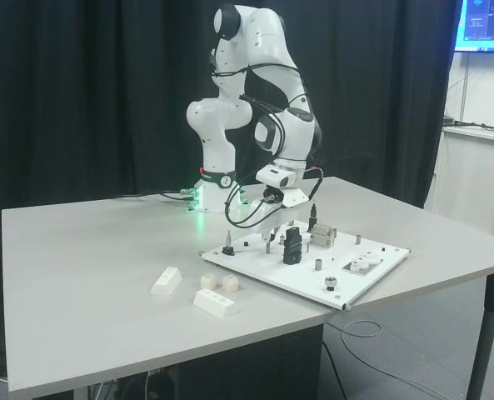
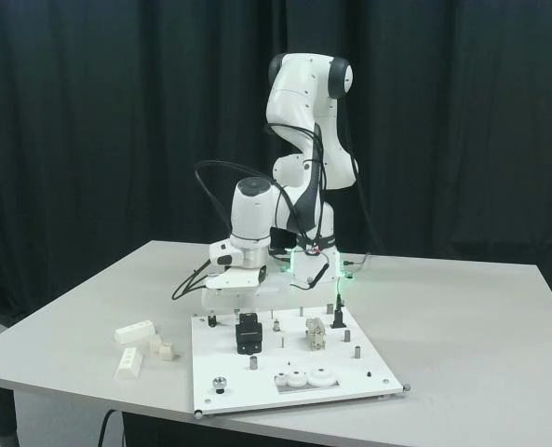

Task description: Insert square peg 2.

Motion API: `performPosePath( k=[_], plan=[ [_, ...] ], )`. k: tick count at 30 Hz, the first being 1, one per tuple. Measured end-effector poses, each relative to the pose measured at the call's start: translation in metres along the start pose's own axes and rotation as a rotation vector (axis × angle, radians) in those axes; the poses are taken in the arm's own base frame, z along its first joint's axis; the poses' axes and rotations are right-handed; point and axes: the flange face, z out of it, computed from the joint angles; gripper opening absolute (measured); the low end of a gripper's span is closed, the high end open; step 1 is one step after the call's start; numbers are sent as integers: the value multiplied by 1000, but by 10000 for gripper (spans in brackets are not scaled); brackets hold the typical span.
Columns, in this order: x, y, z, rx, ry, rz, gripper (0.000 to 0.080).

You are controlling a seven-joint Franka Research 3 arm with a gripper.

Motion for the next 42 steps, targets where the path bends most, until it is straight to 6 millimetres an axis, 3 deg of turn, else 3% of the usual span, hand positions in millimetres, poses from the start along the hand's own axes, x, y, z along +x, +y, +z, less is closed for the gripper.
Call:
performPosePath(
  k=[42],
  plan=[
    [0,-1,0,13,-9,15,70]
  ],
)
